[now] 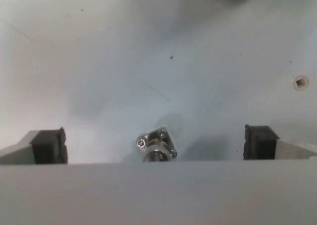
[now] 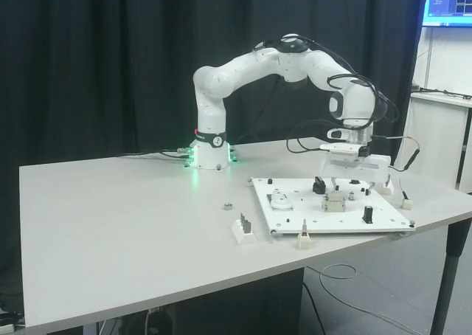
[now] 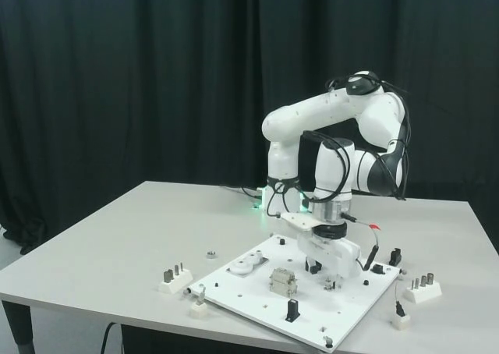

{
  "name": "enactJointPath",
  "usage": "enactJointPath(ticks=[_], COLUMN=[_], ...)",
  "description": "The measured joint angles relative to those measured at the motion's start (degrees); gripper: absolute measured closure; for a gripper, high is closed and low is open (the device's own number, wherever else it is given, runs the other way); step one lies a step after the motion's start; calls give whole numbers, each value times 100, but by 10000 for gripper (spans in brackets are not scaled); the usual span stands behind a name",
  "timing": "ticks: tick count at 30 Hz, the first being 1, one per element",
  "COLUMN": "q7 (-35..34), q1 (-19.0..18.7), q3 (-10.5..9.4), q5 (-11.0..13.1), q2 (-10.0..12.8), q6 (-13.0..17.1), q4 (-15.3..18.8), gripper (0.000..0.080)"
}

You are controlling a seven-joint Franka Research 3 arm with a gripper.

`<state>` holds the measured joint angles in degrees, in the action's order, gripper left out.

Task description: Pick bolt 4.

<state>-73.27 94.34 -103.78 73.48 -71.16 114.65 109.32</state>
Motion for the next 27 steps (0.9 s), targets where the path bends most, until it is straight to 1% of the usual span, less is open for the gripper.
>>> enactJointPath(ticks=[3, 4, 20, 27], q7=[37, 51, 114, 552], q1=[-3, -5, -17, -12], q3=[23, 30, 85, 107], q5=[-5, -7, -32, -57], q2=[5, 6, 9, 9], q6=[-17, -20, -50, -47], q4=[-2, -2, -4, -6], gripper=[54, 5, 3, 3])
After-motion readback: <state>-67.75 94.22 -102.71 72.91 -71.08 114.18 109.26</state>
